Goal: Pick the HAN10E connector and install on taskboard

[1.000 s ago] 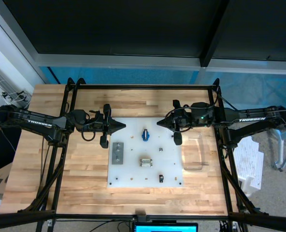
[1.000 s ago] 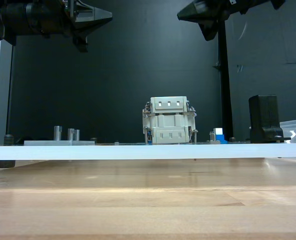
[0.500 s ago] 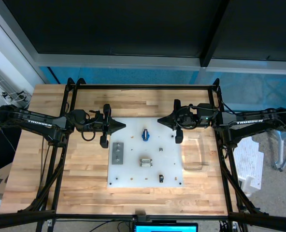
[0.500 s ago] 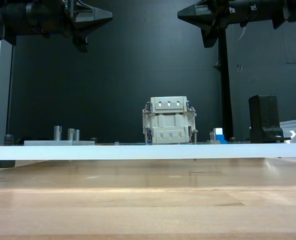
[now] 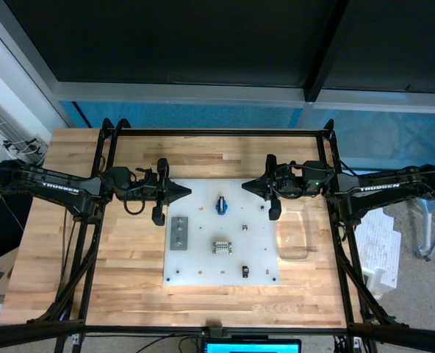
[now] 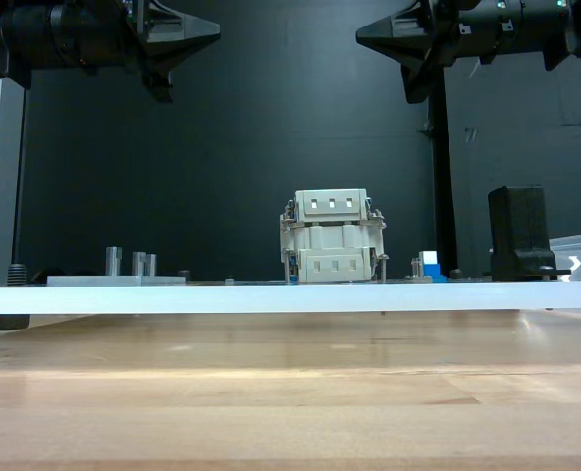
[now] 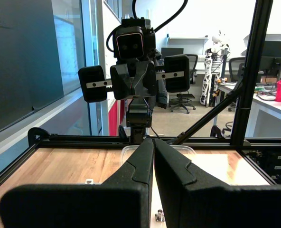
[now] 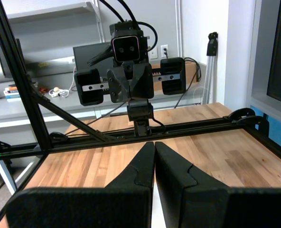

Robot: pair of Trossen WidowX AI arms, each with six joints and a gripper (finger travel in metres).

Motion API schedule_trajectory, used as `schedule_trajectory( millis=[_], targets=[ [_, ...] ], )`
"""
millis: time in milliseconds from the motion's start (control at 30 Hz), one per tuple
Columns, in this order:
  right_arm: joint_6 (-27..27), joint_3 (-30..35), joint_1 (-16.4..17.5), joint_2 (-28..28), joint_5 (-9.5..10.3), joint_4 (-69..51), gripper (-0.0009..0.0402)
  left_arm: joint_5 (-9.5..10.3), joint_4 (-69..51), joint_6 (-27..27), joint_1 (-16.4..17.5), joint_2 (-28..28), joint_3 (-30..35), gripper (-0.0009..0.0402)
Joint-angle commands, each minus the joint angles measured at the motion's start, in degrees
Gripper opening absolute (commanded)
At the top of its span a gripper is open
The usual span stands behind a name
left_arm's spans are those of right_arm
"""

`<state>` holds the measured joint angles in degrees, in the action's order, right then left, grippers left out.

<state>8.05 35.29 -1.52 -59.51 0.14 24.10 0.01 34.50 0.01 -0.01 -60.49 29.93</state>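
We judge the HAN10E connector stiff, light, grippable by its sides; left gripper and right gripper hang closed above the far edge of the taskboard.

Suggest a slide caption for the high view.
Left gripper and right gripper, both shut, hover over taskboard's far edge; connector stands mid-board.

We read one word only, in the high view: white "TROSSEN" lettering along the left arm, and the same word along the right arm. The left lettering sits behind the left gripper, which is raised over the far left corner of the taskboard with its fingers pressed together. The right lettering sits behind the right gripper, raised over the board's far edge, fingers likewise together. The screen at the near edge glows blue; its content is too small to read.
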Motion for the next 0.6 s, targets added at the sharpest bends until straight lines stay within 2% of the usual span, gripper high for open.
schedule_trajectory(
  millis=[33, 600],
  targets=[
    [-0.09, -0.17, 0.02, -0.04, -0.04, 0.46, 0.0, 0.0, 0.02, 0.0, 0.0, 0.0, 0.02, 0.0001],
    [-1.01, -0.26, 0.02, -0.04, -0.04, 0.66, 0.0, 0.0, 0.02, 0.0, 0.0, 0.0, 0.02, 0.0001]
  ],
)
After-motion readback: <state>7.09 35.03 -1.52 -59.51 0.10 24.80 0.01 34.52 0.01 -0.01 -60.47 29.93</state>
